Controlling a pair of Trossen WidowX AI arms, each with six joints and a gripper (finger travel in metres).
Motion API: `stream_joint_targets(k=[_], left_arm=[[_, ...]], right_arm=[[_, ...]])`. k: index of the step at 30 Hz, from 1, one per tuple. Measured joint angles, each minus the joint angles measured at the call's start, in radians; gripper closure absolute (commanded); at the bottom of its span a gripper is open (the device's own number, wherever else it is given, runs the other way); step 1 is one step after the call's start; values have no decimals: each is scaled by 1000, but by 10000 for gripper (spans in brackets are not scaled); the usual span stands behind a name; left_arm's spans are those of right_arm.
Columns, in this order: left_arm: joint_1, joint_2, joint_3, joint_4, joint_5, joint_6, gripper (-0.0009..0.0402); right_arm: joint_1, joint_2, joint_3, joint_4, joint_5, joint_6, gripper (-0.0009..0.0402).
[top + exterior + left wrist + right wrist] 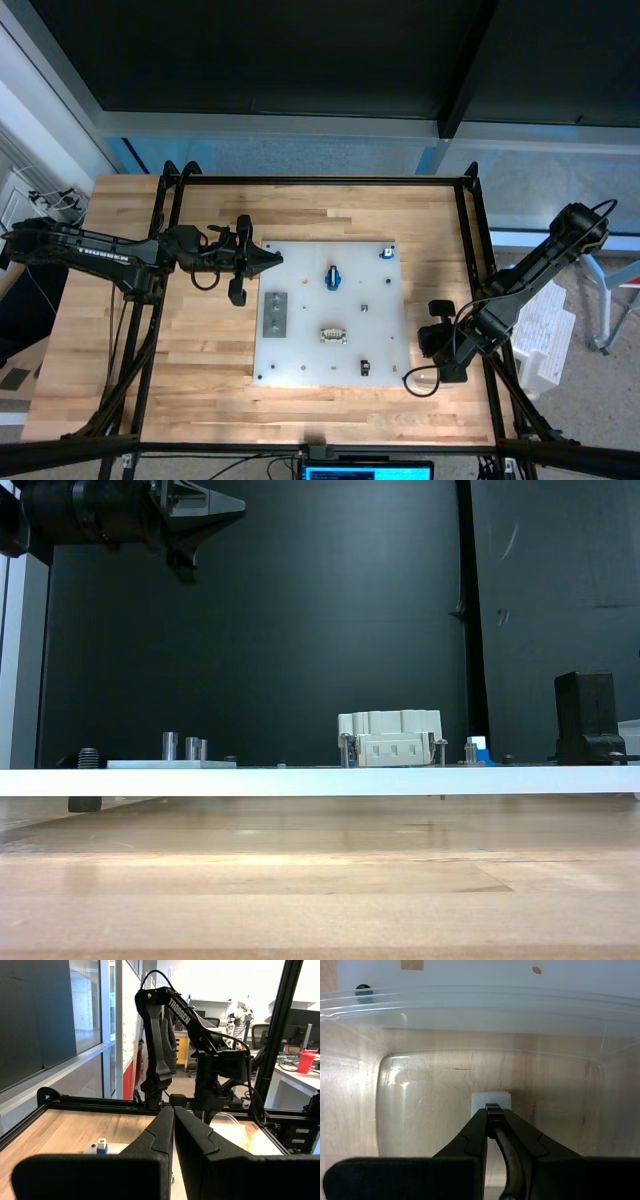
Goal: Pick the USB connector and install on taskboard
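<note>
The right gripper (pixel 492 1112) sits off the taskboard's (pixel 300 295) right edge, over a clear tray (pixel 470 995). Its fingers are pinched on a small dark piece, apparently the USB connector (pixel 492 1106), mostly hidden between them. The left gripper (pixel 268 258) hovers above the taskboard's far-left corner — closed, holding nothing.

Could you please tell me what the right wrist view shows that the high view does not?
Only the right wrist view shows the clear plastic tray and a small white square piece in it, just past the right gripper's shut fingers. Only the high view shows the left gripper, shut, over the taskboard's far-left corner, plus the grey block, blue part and silver socket. Both show the right gripper and the wooden table.
</note>
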Motion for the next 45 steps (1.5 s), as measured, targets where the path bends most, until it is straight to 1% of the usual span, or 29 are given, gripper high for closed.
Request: stream_joint_targets(k=[9, 15, 21, 28, 33, 38, 45], left_arm=[[0, 0, 0, 0, 0, 0, 393], [0, 0, 0, 0, 0, 0, 393], [0, 0, 0, 0, 0, 0, 393], [0, 0, 0, 0, 0, 0, 393], [0, 0, 0, 0, 0, 0, 393], [0, 0, 0, 0, 0, 0, 393], [0, 0, 0, 0, 0, 0, 393]], right_arm=[[14, -45, -21, 10, 1, 12, 393], [31, -71, -62, 61, 2, 34, 393], [43, -95, -68, 59, 49, 33, 393], [46, -110, -68, 50, 57, 29, 393], [47, -110, -61, 34, 74, 26, 393], [48, -102, -10, -48, 98, 23, 393], [47, -102, 21, -73, 99, 19, 393]])
